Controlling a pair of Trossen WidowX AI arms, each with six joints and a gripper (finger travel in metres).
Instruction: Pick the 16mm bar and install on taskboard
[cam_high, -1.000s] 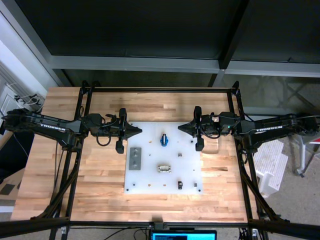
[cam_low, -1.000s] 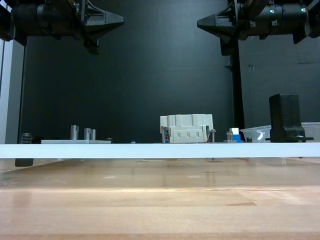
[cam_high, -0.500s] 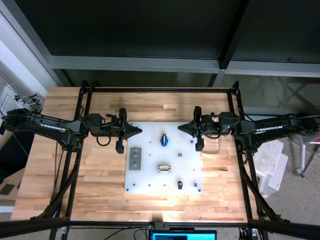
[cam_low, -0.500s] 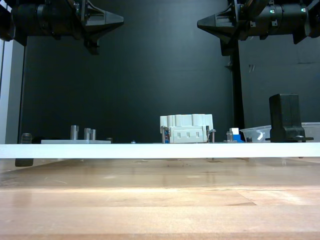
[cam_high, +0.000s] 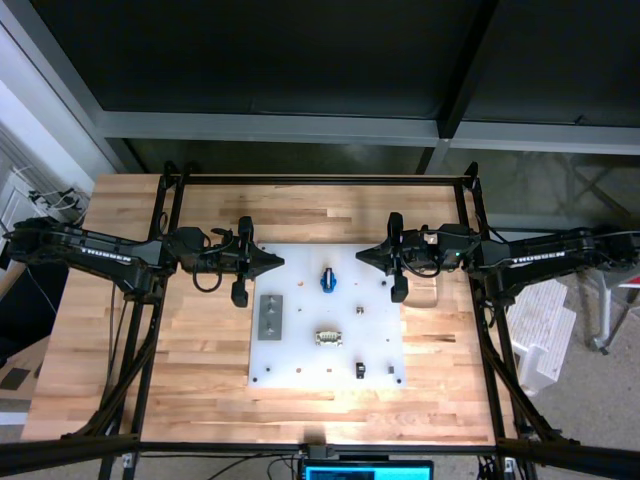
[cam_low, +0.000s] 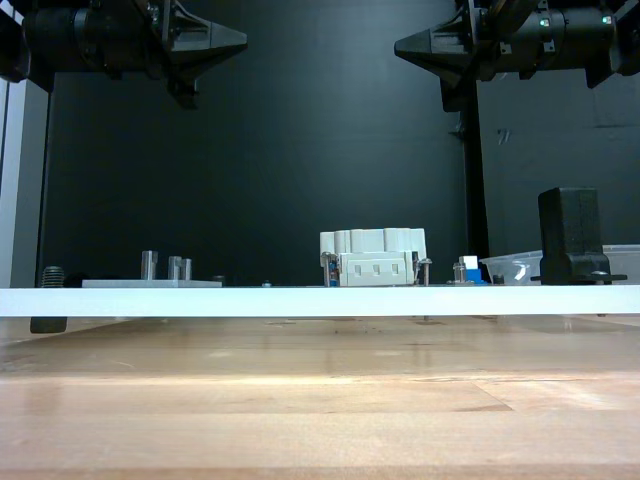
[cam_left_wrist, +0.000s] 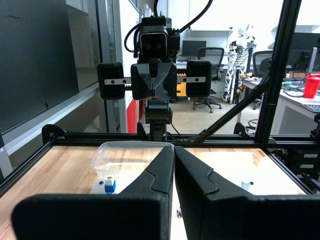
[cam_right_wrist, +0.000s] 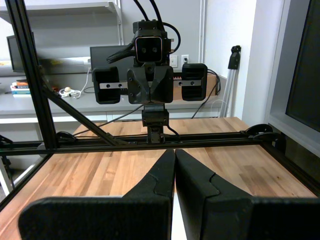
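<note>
Left tool (cam_high: 278, 262) and right tool (cam_high: 362, 254), both closed, hover above taskboard (cam_high: 300, 350).

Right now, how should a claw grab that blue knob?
Probably from straight above, pinching the blue knob on its two sides: it sticks up from the taskboard with bare plate around it. The left claw and right claw both hang shut, high over the board's far corners.
</note>
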